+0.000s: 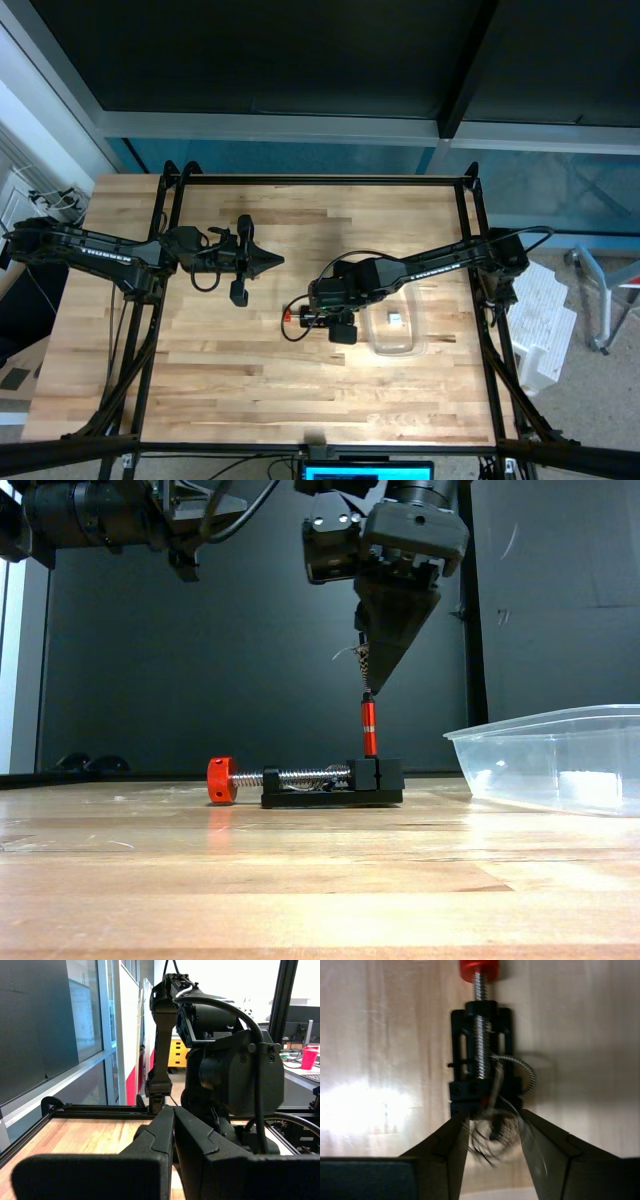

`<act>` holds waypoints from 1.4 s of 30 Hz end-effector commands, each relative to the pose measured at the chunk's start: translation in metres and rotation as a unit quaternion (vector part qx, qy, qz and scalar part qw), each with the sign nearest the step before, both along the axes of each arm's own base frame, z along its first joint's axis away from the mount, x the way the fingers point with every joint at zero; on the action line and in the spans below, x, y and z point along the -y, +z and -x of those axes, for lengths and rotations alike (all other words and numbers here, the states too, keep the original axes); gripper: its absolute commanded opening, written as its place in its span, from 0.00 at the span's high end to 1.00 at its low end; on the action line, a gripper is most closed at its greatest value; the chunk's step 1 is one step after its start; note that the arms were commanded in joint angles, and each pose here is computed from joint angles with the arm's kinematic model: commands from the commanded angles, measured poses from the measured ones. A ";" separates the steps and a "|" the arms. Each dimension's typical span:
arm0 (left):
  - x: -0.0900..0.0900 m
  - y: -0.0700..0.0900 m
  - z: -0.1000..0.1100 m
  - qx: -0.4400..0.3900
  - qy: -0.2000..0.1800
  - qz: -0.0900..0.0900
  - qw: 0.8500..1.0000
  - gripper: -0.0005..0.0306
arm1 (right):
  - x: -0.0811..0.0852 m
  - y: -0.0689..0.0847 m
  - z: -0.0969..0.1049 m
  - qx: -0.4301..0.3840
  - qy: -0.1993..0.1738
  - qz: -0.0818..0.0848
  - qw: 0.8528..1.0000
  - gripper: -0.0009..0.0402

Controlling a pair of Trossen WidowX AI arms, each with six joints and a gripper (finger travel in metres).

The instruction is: Pick the rca connector and install on the hub

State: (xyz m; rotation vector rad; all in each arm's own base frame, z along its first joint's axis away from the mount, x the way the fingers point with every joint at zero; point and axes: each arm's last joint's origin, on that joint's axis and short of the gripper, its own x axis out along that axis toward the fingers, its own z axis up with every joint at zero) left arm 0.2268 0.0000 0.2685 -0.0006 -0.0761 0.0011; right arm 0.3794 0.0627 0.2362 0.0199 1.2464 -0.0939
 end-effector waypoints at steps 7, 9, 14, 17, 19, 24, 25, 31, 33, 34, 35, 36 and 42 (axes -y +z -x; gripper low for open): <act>0.000 0.000 0.000 0.000 0.000 0.000 1.000 0.98 | 0.002 0.005 0.029 0.036 0.000 0.002 0.999 0.54; 0.000 0.000 0.000 0.000 0.000 0.000 1.000 0.98 | 0.003 0.005 0.034 0.041 0.000 0.001 0.999 0.54; 0.000 0.000 0.000 0.000 0.000 0.000 1.000 0.98 | 0.003 0.005 0.041 0.045 0.002 0.000 0.999 0.54; 0.000 0.000 0.000 0.000 0.000 0.000 1.000 0.98 | 0.003 0.005 0.042 0.047 0.005 0.001 0.999 0.54; 0.000 0.000 0.000 0.000 0.000 0.000 1.000 0.98 | 0.003 0.006 0.041 0.051 0.006 0.000 0.999 0.54; 0.000 0.000 0.000 0.000 0.000 0.000 1.000 0.98 | 0.004 0.012 0.046 0.074 0.007 0.002 0.997 0.54; 0.000 0.000 0.000 0.000 0.000 0.000 1.000 0.98 | 0.005 0.015 0.050 0.088 0.006 0.002 0.996 0.54; 0.000 0.000 0.000 0.000 0.000 0.000 1.000 0.98 | 0.016 0.031 0.077 0.193 -0.001 0.010 0.981 0.54; 0.000 0.000 0.000 0.000 0.000 0.000 1.000 0.98 | 0.019 0.038 0.084 0.233 0.004 0.010 0.972 0.54; 0.000 0.000 0.000 0.000 0.000 0.000 1.000 0.98 | 0.021 0.042 0.087 0.254 0.003 0.009 0.967 0.54; 0.000 0.000 0.000 0.000 0.000 0.000 1.000 0.98 | 0.024 0.046 0.090 0.275 0.003 0.010 0.961 0.54; 0.000 0.000 0.000 0.000 0.000 0.000 1.000 0.98 | 0.026 0.050 0.093 0.293 0.003 0.011 0.956 0.55; 0.000 0.000 0.000 0.000 0.000 0.000 1.000 0.98 | 0.037 0.070 0.103 0.388 0.006 0.021 0.921 0.64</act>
